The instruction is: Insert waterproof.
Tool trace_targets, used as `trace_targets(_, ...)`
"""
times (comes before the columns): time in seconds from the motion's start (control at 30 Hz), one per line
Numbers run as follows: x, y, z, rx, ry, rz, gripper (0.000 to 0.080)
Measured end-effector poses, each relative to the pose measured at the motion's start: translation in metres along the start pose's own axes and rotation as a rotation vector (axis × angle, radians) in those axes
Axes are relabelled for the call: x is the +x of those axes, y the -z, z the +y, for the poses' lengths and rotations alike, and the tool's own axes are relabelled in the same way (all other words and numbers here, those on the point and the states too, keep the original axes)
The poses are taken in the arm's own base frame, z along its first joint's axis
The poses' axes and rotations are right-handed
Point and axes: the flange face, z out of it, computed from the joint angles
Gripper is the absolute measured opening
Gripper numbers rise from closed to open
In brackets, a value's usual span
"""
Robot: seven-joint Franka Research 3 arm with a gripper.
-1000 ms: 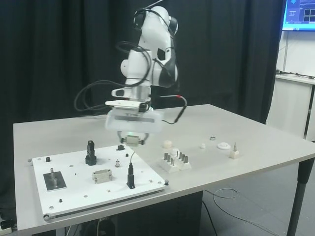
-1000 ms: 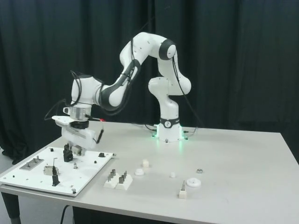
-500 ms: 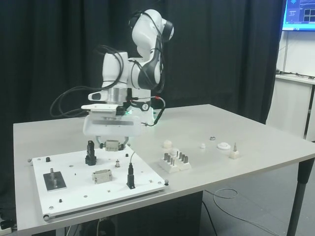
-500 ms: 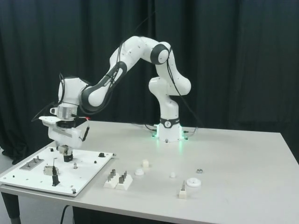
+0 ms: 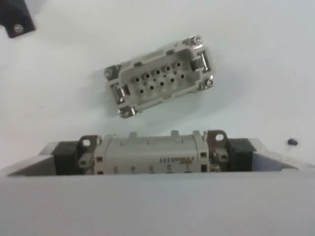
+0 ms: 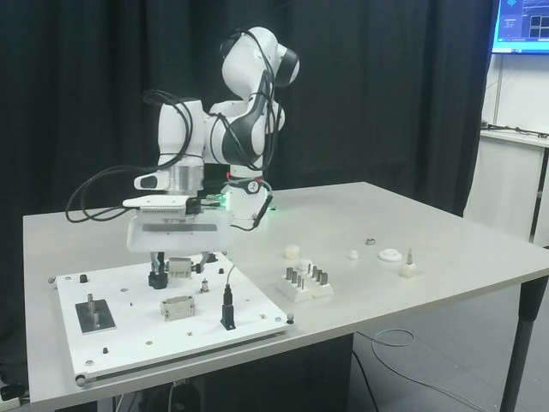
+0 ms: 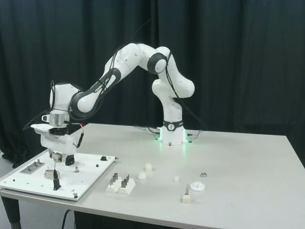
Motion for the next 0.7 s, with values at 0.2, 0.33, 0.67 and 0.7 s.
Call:
trace_targets(0.2,0.011,-0.004,0.000,0.000,0.043,-0.012,0.0623)
trace_targets(0.33,0.017,-0.007,-0.002,0.004,0.073,-0.020,0.0623)
trace_targets(0.67,0.028,-0.014,-0.008,0.006,0.127,-0.046,0.0623)
trace_targets(0.7,0.029,-0.015,-0.009,0.005,0.134,-0.050,0.0623)
